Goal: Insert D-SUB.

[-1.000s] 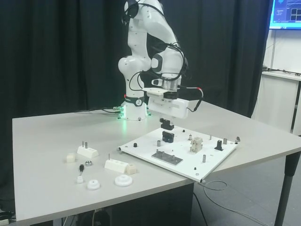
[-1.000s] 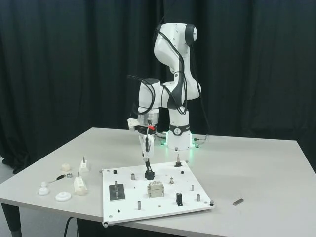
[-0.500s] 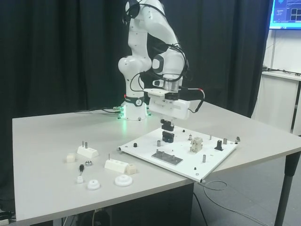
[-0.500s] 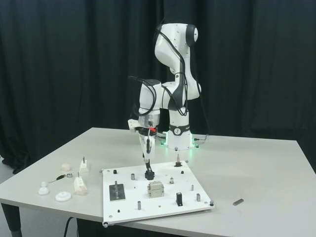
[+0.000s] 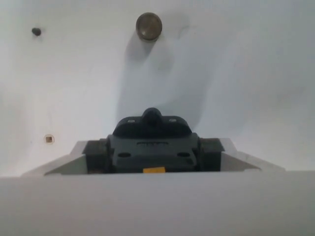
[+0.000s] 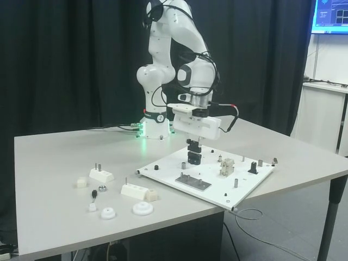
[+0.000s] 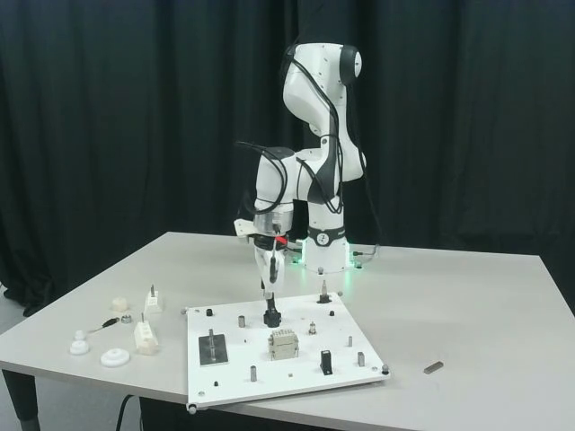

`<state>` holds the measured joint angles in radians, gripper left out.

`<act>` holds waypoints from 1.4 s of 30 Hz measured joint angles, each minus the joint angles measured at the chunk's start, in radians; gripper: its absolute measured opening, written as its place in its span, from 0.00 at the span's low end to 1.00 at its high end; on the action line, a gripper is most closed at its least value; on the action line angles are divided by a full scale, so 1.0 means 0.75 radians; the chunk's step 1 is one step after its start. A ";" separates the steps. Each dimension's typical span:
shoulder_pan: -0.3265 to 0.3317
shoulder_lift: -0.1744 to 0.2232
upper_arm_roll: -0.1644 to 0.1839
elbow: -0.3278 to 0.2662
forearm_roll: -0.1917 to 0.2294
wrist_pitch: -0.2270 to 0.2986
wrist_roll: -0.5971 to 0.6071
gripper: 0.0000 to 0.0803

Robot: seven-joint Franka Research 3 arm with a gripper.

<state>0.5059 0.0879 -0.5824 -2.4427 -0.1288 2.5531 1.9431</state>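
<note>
My gripper (image 6: 193, 142) (image 7: 269, 289) points straight down over the white board (image 6: 217, 190) (image 7: 296, 373) and is shut on a black D-SUB plug (image 6: 193, 145) (image 5: 151, 143). In the wrist view the plug sits between the two fingers (image 5: 96, 156), with its rounded top toward the board. A black socket block (image 6: 194, 158) (image 7: 270, 317) stands on the board directly below the plug, with a small gap between them. The socket itself is hidden behind the plug in the wrist view.
The board carries a grey plate with pegs (image 6: 192, 181), a grey-white connector block (image 6: 227, 166) (image 7: 282, 344), a black bracket (image 6: 253, 167) and a round metal peg (image 5: 148, 25). Loose white parts (image 6: 138, 191) and gears (image 6: 143, 207) lie at the table's left. A small grey bar (image 7: 434, 366) lies beside the board.
The gripper with the plug has shifted slightly sideways over the socket block and come a little lower. Nothing on the board or table has moved.
</note>
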 joint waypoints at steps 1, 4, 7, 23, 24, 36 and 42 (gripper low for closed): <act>0.000 0.000 0.001 0.000 0.000 0.000 0.000 0.47; 0.000 0.001 0.002 0.000 0.000 0.000 0.000 0.47; 0.000 0.002 0.003 0.000 0.000 0.000 0.000 0.47; 0.000 0.020 0.010 0.010 0.000 0.003 0.017 0.47; 0.000 0.021 0.010 0.011 0.000 0.003 0.021 0.47; -0.002 0.029 0.013 0.021 0.000 -0.003 0.066 0.47; -0.002 0.031 0.013 0.025 0.000 -0.012 0.076 0.47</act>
<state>0.5045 0.1112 -0.5728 -2.4242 -0.1288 2.5444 1.9998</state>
